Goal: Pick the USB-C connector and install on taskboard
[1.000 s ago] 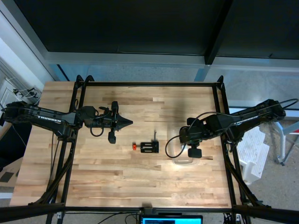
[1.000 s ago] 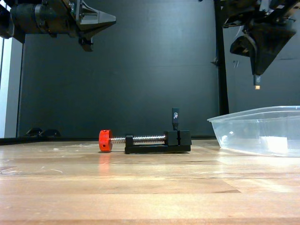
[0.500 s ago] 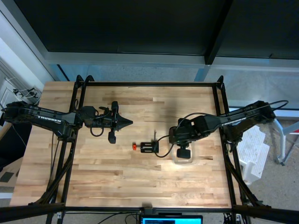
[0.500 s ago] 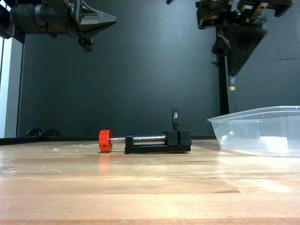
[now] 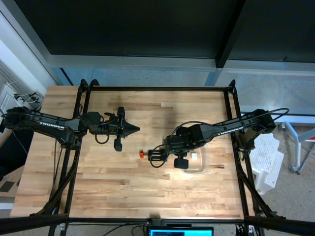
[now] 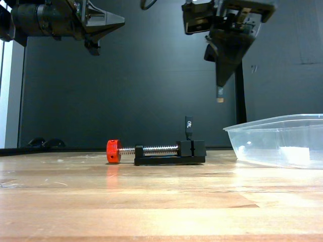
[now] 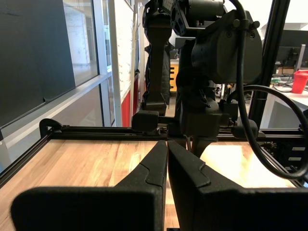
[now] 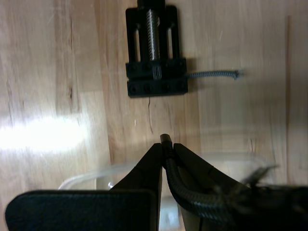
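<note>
Black right gripper [image 6: 220,82], clamping the USB-C connector [image 6: 220,94] at the taskboard's [image 6: 170,153] 1 o'clock, may jam it if tilted; left gripper [image 6: 121,20], closed, idles at 10 o'clock

Two hands [image 5: 137,129] [image 6: 220,81], one taskboard [image 6: 169,153], one USB-C connector [image 6: 220,94], one clear tray [image 6: 275,124]

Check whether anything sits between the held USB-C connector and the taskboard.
Nothing visible does. The right claw holds the USB-C connector in open air, higher than the taskboard and slightly to its side. The left claw is parked high, far left.
</note>
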Robot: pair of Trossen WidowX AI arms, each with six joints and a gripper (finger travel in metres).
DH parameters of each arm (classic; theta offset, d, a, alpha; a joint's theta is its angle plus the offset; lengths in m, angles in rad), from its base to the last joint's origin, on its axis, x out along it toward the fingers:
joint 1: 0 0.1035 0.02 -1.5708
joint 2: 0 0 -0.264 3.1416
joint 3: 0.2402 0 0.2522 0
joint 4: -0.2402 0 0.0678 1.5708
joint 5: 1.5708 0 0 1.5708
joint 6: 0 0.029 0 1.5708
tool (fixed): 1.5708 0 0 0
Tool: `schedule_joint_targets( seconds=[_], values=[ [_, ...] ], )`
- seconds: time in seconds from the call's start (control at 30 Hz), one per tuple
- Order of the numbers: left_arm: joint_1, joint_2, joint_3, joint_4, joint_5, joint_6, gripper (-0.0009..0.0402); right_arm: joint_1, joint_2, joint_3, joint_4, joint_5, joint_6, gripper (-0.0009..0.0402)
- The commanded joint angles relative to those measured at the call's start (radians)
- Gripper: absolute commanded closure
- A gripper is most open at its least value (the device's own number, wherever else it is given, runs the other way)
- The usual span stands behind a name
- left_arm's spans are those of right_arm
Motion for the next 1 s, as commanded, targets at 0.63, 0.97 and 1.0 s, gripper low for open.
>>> schedule_joint_targets(
  seconds=[0.63,0.97,1.0],
  values=[
    [0.000,0.000,0.000,0.000,0.000,0.000,0.0393,-0.017,0.160,0.166,-0.005,0.023,-0.029,0.0393],
    [0.000,0.000,0.000,0.000,0.000,0.000,0.0393,-0.016,0.166,0.164,0.009,0.022,-0.025,0.0393],
    [0.000,0.000,0.000,0.000,0.000,0.000,0.0393,-0.016,0.174,0.166,0.012,0.021,-0.025,0.0393]
  ],
)
